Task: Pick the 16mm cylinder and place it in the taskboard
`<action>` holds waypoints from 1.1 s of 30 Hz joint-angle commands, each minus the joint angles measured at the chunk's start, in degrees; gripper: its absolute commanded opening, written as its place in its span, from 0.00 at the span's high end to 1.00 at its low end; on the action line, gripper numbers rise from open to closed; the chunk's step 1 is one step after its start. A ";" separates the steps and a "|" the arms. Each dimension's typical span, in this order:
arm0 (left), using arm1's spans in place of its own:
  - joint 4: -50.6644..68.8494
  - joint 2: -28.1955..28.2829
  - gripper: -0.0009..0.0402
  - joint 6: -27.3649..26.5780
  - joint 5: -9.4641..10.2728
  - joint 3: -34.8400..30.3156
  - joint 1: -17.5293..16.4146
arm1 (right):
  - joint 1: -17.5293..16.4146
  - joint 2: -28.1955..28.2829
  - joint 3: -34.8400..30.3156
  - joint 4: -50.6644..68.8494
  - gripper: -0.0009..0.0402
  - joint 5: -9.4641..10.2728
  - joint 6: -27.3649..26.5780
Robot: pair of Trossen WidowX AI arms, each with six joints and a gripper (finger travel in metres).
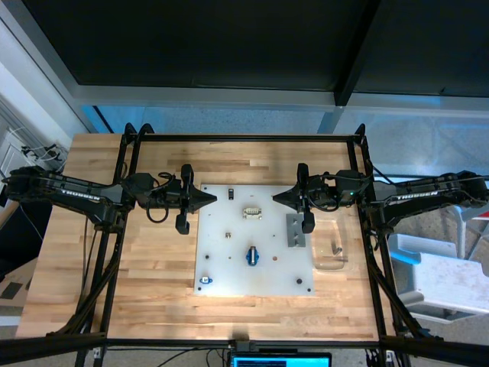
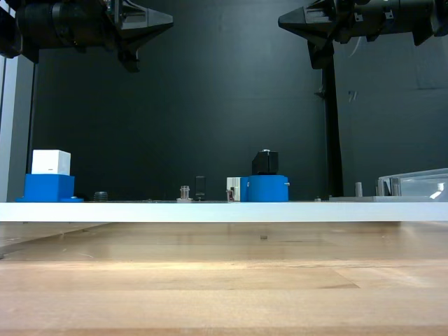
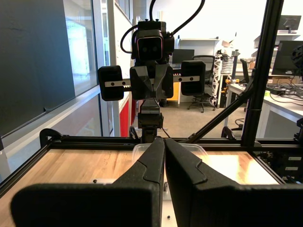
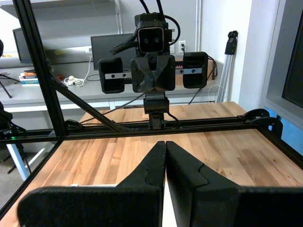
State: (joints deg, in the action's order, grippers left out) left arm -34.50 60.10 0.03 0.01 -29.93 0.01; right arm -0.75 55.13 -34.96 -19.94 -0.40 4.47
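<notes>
1. Reaches inward from the table's left edge with forearm level, carrying the left gripper (image 1: pixel 212 197) high in the air, tips pointing straight at the opposite arm.
2. Presses that claw's two black fingers (image 3: pixel 150 163) flat together with only a hairline seam between, gripping nothing.
3. Mirrors this pose from the right edge: forearm level, right gripper (image 1: pixel 276 199) at the same height, nose to nose with the left claw yet well apart from it.
4. Shuts the right claw's fingers (image 4: pixel 154 165) just as fully, also empty.
5. Well below both claws, spanning the gap between their tips and running on toward the near side: the large flat white square taskboard (image 1: pixel 229 267).
6. On that plate:
   - below and just nearward of the right claw's tips, a grey rectangular metal block (image 1: pixel 296 229);
   - almost under the gap between the claws, a silver connector (image 1: pixel 251 211);
   - nearer still, a blue round knob (image 1: pixel 251 256).
7. Below the right claw's wrist end, beside the plate's edge: a clear plastic tray (image 2: pixel 420 182).
8. Far below the right claw, on the wrist side of its tips: the 16mm cylinder (image 2: pixel 358 187), a tiny short pale grey metal-looking peg, upright just beside the tray wall. Cannot tell whether it stands on the block or behind it.
</notes>
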 commanded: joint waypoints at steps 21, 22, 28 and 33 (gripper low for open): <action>-0.02 0.00 0.98 0.02 0.00 -0.02 -0.02 | -0.02 0.02 -2.58 7.80 0.98 -0.61 0.55; -0.02 0.00 0.98 0.02 0.00 -0.02 0.00 | -0.07 0.02 -3.96 11.41 0.98 -1.62 0.33; -0.02 0.00 0.98 0.00 0.00 -0.02 -0.02 | -0.31 0.04 -10.93 28.41 0.98 -4.81 -0.24; -0.02 0.00 0.98 0.02 0.00 -0.02 -0.02 | -0.52 0.04 -15.78 41.42 0.98 -7.61 0.87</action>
State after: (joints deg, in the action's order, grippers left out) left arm -34.50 60.07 0.05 0.01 -29.93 0.01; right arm -1.21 55.16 -49.50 18.24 -7.44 5.04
